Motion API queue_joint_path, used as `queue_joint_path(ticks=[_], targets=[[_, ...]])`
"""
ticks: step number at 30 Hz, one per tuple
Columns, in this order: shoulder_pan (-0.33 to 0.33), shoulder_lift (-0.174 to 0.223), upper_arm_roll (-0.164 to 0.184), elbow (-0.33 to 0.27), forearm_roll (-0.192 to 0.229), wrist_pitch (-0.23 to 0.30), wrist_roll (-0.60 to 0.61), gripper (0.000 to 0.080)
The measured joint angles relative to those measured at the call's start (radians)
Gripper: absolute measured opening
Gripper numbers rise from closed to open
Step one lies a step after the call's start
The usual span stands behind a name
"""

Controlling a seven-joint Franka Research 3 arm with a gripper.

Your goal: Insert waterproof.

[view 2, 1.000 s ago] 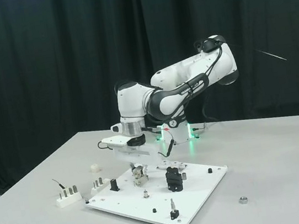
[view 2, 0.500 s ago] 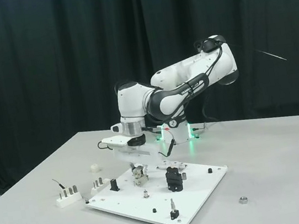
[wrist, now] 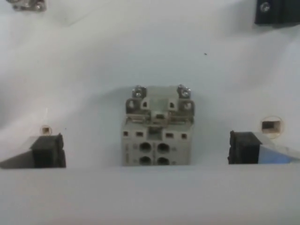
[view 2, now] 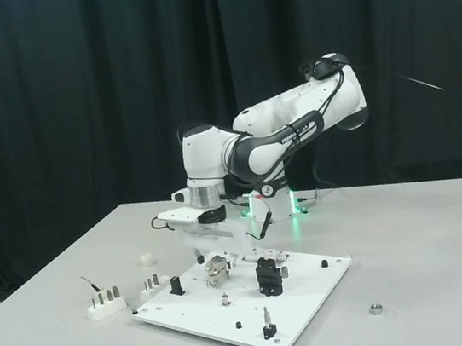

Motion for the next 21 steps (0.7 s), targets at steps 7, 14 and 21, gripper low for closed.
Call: queue_joint_path(ticks=[7,14,21], targets=[[0.0,0.0,-0.037,-0.004,-0.047,-0.016,0.008,0.0789],[-0.002,-0.001,-0.063,-0.01,-0.074,-0.028,0.009,0.08],[-0.008,-0.001,-0.065,-0.015,-0.084,-0.029,0.009,0.08]])
